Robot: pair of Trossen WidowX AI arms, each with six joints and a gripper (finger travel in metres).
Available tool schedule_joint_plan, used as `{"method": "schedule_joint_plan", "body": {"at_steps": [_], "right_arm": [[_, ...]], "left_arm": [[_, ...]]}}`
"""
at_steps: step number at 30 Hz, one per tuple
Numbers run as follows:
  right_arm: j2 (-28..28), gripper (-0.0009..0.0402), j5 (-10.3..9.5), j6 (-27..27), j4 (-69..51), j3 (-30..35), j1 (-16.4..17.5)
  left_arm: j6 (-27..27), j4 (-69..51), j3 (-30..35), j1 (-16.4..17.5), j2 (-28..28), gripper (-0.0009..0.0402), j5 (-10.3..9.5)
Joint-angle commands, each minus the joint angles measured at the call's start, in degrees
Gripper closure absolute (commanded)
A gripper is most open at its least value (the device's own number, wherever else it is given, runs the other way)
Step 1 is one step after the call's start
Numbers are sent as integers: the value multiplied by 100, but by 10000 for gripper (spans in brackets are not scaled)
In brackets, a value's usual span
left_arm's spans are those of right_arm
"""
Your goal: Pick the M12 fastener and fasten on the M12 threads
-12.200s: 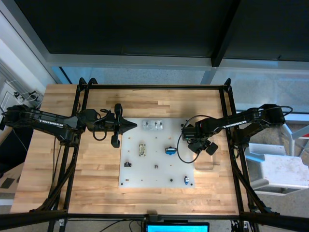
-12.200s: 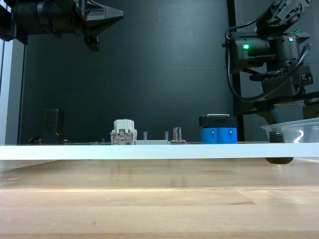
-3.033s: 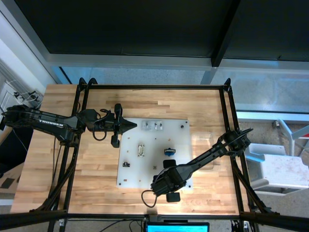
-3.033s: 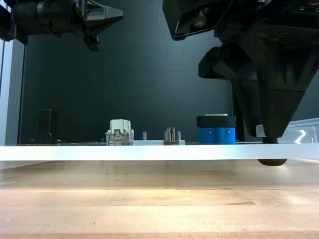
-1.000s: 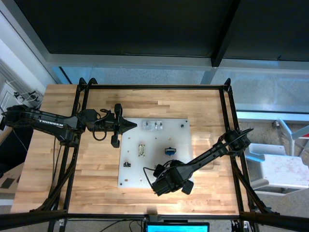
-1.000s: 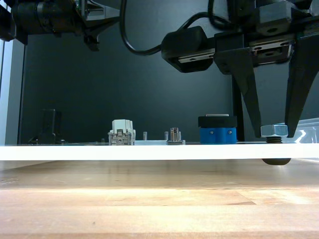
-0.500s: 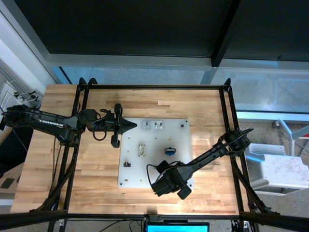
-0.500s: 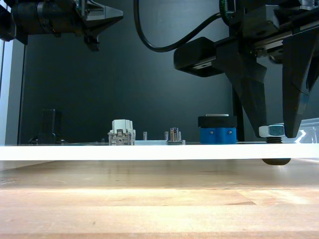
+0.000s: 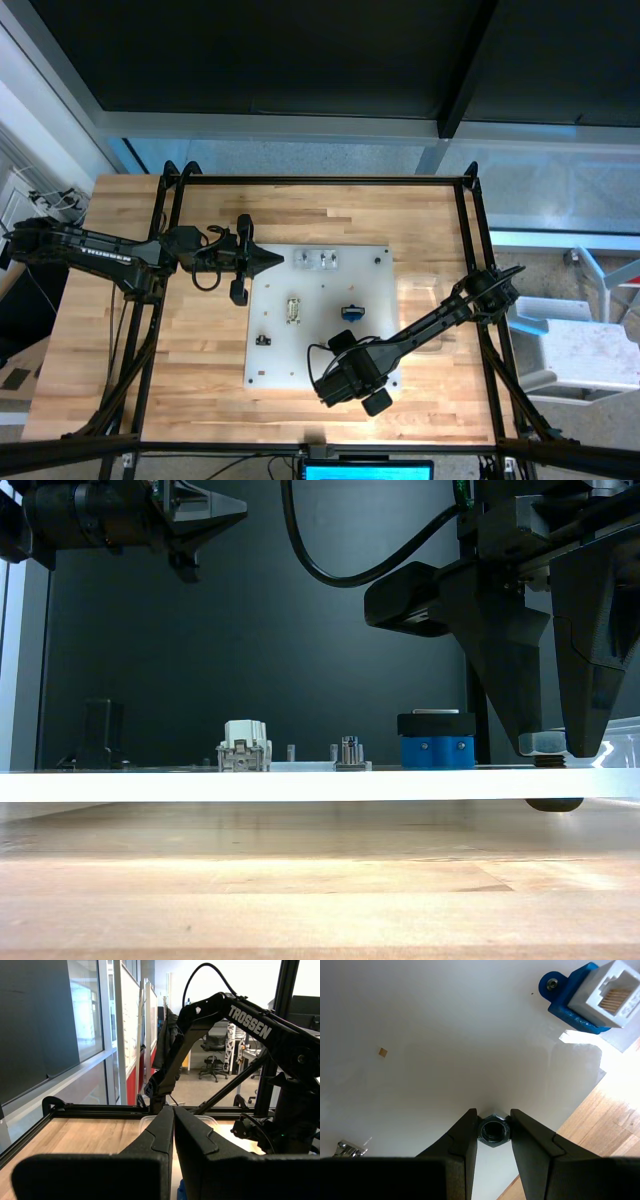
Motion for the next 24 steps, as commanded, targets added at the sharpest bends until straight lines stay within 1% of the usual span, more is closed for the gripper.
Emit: {"method": "schedule_joint_plan", "body": {"at_steps": [1, 4, 8, 19, 24], "right_arm": [[-17, 338, 0, -24, 66, 2, 0], [-28, 338, 0, -26, 76, 2, 0], [-28, 338, -2, -181, 24, 2, 2], [-52, 338, 4, -177, -282, 2, 4], [-52, 323, 2, -181, -284, 2, 13]], "left_arm": [[2, 2, 2, 2, 2, 393, 2], [2, 0, 2, 2, 2, 393, 2], [2, 0, 2, 2, 2, 393, 2], [2, 2, 2, 0, 2, 393, 2], [2, 2, 2, 2, 2, 393, 2]]}}
